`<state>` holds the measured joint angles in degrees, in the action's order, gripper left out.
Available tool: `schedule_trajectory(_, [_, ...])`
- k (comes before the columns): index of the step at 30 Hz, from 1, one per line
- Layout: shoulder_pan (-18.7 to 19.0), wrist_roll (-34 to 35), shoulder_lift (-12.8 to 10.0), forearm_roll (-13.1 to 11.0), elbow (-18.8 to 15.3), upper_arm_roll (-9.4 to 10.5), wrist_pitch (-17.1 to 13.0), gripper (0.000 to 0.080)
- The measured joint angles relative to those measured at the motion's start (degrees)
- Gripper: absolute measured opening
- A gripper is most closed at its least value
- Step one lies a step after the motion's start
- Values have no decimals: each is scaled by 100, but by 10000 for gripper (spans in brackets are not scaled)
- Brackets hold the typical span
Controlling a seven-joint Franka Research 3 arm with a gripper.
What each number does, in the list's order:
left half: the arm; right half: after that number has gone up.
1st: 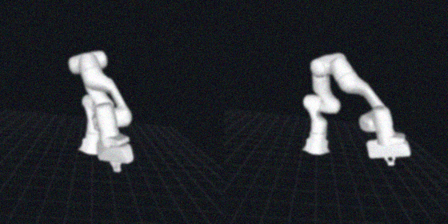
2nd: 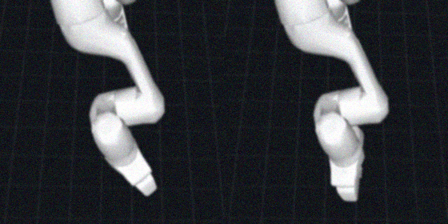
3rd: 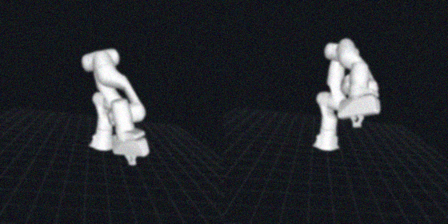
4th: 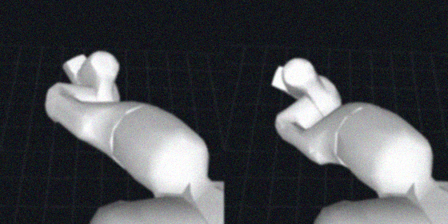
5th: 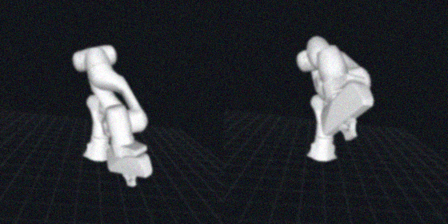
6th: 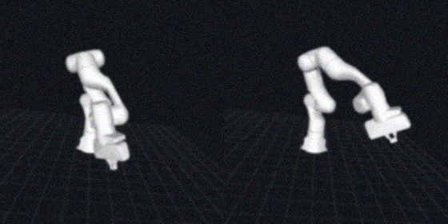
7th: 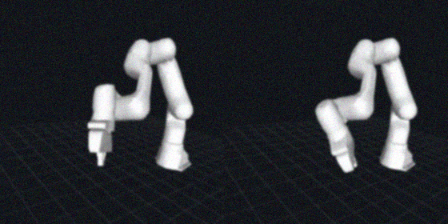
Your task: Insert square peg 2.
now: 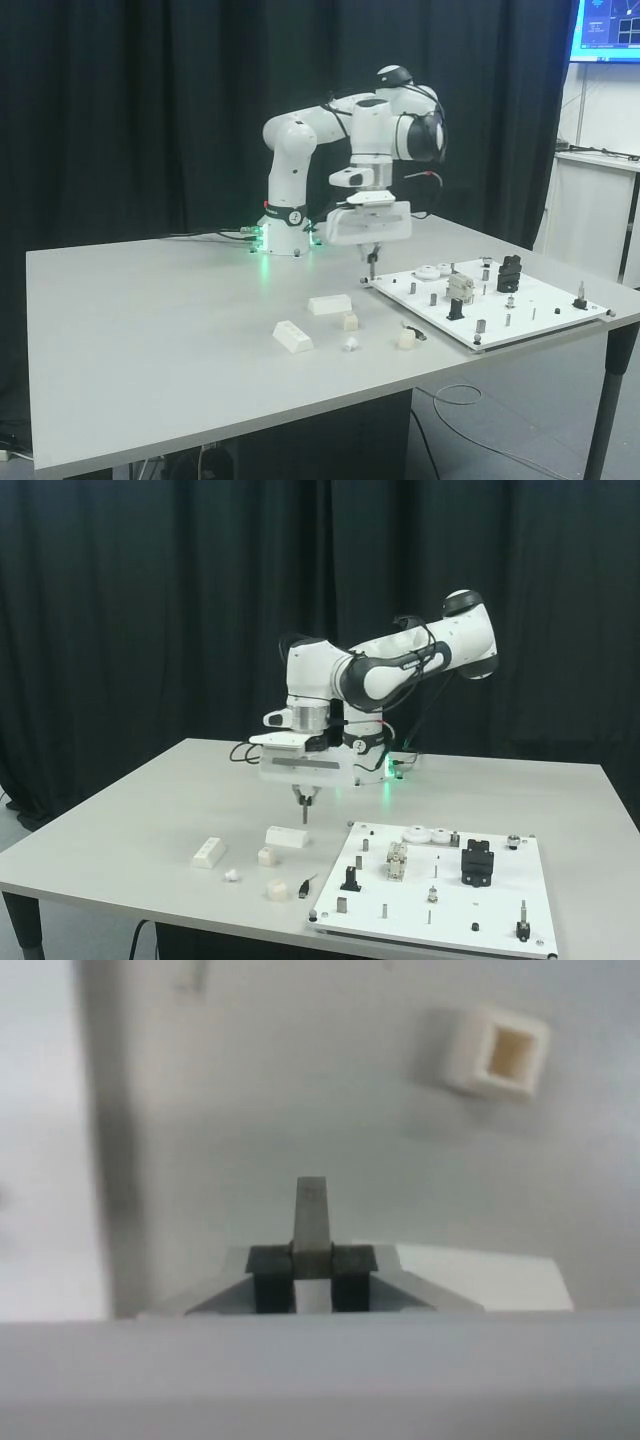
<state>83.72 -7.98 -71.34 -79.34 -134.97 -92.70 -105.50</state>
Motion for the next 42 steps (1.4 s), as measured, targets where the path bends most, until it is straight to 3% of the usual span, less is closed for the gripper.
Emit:
schedule_trajectory(17, [426,937,0,-114,682,28,-13,71])
schedule_trajectory(30, [762,1885,-1,-92,1312,108,-208,71])
schedule_trajectory(42, [850,2932,-3,204,2064,413,-440,71])
